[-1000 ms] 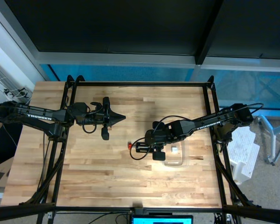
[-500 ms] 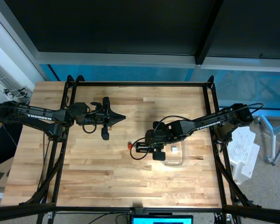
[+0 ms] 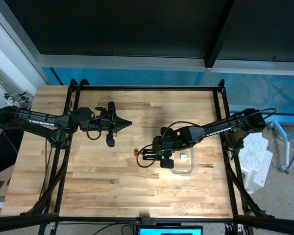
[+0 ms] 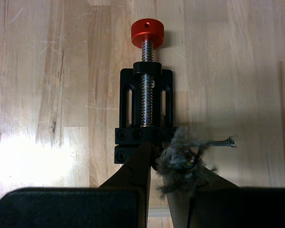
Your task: Pick the usb-c connector and install on the hub
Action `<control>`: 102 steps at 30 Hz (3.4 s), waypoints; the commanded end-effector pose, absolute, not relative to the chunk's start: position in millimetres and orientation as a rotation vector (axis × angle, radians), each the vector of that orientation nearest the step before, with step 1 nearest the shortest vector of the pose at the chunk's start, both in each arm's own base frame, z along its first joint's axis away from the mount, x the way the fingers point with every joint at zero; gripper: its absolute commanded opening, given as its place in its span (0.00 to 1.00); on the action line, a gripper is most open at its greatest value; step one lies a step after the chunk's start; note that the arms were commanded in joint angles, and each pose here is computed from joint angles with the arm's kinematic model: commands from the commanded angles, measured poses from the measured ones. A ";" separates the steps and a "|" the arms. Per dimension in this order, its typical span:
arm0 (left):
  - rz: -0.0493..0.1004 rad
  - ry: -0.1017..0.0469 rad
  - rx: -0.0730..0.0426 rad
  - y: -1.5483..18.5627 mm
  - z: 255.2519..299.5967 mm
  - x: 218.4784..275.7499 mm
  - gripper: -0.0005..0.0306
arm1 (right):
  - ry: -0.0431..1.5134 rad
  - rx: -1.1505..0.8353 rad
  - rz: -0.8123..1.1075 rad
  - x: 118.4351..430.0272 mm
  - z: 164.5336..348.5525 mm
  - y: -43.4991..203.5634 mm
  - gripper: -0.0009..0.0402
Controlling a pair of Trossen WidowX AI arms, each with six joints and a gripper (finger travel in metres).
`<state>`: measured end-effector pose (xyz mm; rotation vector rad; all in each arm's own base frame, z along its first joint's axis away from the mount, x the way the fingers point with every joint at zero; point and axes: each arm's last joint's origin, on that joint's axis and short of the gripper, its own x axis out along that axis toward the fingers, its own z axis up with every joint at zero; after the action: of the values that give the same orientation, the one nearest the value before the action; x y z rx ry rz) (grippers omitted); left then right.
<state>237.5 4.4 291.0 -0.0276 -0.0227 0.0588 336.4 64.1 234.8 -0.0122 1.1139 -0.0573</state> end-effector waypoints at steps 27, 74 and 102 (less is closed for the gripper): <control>0.059 -0.023 -0.027 4.5 291.2 237.5 0.02 | 1.104 -0.010 -0.056 334.0 219.2 63.8 0.02; 0.059 -0.023 -0.027 4.4 291.2 237.5 0.02 | 1.106 0.008 -0.067 320.0 252.8 61.0 0.47; 0.059 -0.024 -0.027 4.5 291.2 237.5 0.02 | 0.777 0.016 -0.085 275.5 319.5 29.3 0.23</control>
<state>237.5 4.4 291.0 -0.0276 -0.0227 0.0588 280.0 32.0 316.4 0.0148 0.8088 -0.0827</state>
